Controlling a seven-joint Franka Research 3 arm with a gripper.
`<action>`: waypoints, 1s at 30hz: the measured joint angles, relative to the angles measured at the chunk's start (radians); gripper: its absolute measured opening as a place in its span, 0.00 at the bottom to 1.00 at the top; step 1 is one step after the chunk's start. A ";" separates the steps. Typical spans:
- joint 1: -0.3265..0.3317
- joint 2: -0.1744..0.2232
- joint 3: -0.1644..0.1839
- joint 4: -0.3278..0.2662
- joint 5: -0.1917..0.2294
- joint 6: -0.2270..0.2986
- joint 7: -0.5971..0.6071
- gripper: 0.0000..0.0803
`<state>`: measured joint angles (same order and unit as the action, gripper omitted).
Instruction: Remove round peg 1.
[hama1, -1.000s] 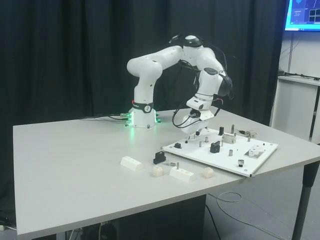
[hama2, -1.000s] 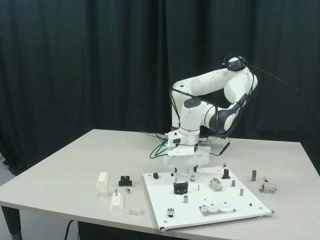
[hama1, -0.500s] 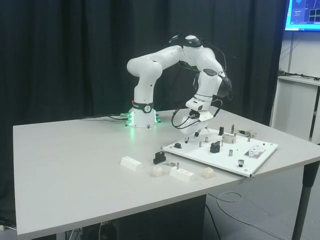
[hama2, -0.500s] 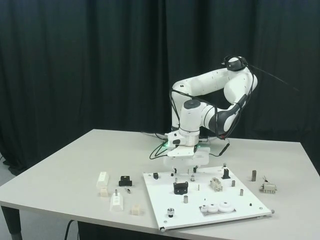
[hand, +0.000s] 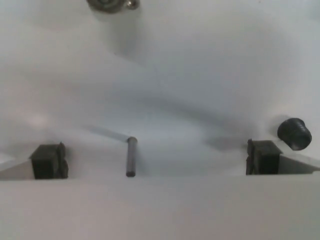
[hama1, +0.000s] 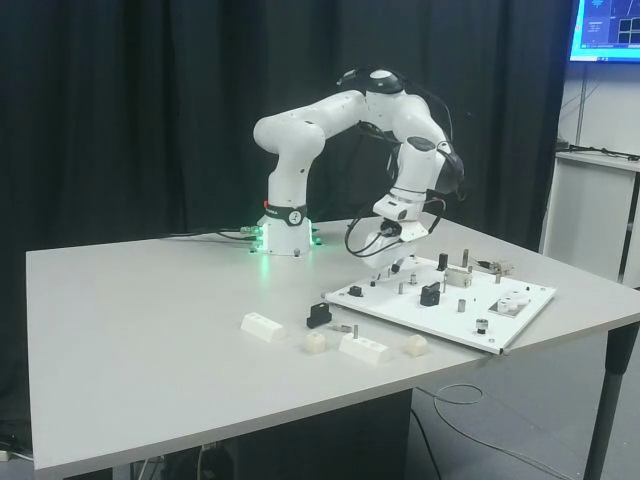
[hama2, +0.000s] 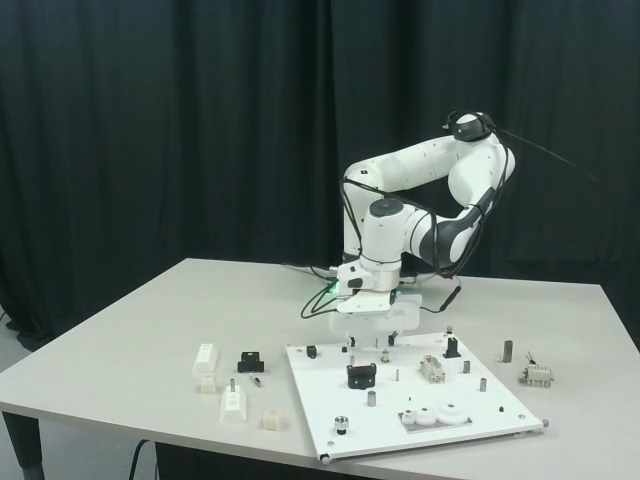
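Grey round peg 1 (hand: 131, 156) stands between my gripper (hand: 155, 160) fingers, spread wide, untouched, black plug (hand: 294, 133) at 3 o'clock on white board (hama2: 400, 415).

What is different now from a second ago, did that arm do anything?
Only a little. The pincer has crept slightly along the back edge of the white board, staying low over it. It has taken hold of nothing: the thin peg stands untouched between its open fingers. The loose white blocks and the small black part on the grey table have not moved.
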<state>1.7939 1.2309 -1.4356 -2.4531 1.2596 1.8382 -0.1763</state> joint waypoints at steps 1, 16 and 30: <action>0.001 0.000 0.000 0.000 0.000 0.001 0.000 1.00; 0.006 -0.001 0.000 0.000 0.001 0.007 0.000 1.00; 0.016 -0.010 0.000 0.000 0.003 0.006 0.000 0.37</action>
<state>1.8099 1.2212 -1.4356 -2.4527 1.2622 1.8440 -0.1763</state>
